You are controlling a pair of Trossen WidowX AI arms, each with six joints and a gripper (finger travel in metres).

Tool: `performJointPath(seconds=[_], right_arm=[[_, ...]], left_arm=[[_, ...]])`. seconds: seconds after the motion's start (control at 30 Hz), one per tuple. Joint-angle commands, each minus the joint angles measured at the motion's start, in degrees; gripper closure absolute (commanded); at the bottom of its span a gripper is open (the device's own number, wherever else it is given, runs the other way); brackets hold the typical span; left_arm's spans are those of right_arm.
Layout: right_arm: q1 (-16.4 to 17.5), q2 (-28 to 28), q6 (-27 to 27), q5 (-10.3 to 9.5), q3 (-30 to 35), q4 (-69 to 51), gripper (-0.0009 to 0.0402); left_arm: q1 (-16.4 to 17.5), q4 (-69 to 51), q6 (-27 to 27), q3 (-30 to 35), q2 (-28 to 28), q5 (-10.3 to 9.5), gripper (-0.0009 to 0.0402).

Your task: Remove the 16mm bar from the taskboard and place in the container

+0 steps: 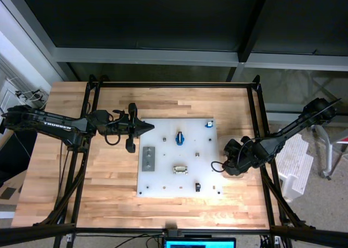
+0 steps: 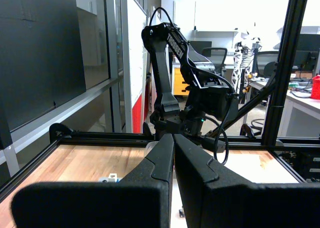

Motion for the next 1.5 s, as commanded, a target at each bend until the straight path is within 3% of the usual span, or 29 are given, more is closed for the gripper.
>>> performJointPath(seconds=[0.03, 0.1, 0.23, 0.37, 0.5, 0.77, 0.93, 1.07, 1.5], right_arm=[[0.07, 0.15, -0.09, -3.67, -0.52, -0.17, 0.0393], [0.09, 0.13, -0.09, -4.98, -0.81, -0.2, 0.0393], [0.2, 0.13, -0.09, -5.57, -0.9, -0.28, 0.0392], [0.28, 0.15, -0.09, -8.2, -0.9, -0.48, 0.0375], [0.35, 0.15, -0.07, -10.49, -0.9, -0.57, 0.0327], [0.46, 0.13, 0.17, -13.05, -0.9, -0.72, 0.0205], [0.52, 0.13, 0.13, -13.16, -0.9, -0.74, 0.0131], [0.52, 0.13, 0.04, -13.07, -0.72, -0.59, 0.0095], [0.44, -0.11, -2.45, -13.09, -0.35, -0.7, 0.0096]], left_arm=[[0.0, 0.0, 0.02, 0.0, 0.02, 0.0, 0.0393], [0.02, 0.0, 0.02, 0.0, 0.02, 0.0, 0.0393], [0.0, 0.0, 0.04, 0.0, 0.02, 0.0, 0.0393], [0.0, 0.0, 0.02, 0.0, 0.02, 0.0, 0.0393], [0.0, 0.0, 0.04, 0.0, 0.02, 0.0, 0.0393], [0.02, 0.0, 0.02, 0.0, 0.02, 0.0, 0.0393], [0.02, 0.0, 0.02, 0.0, 0.0, 0.0, 0.0393], [0.02, 0.0, 0.02, 0.0, 0.02, 0.0, 0.0393], [0.02, 0.0, 0.02, 0.0, 0.02, 0.0, 0.0393]])
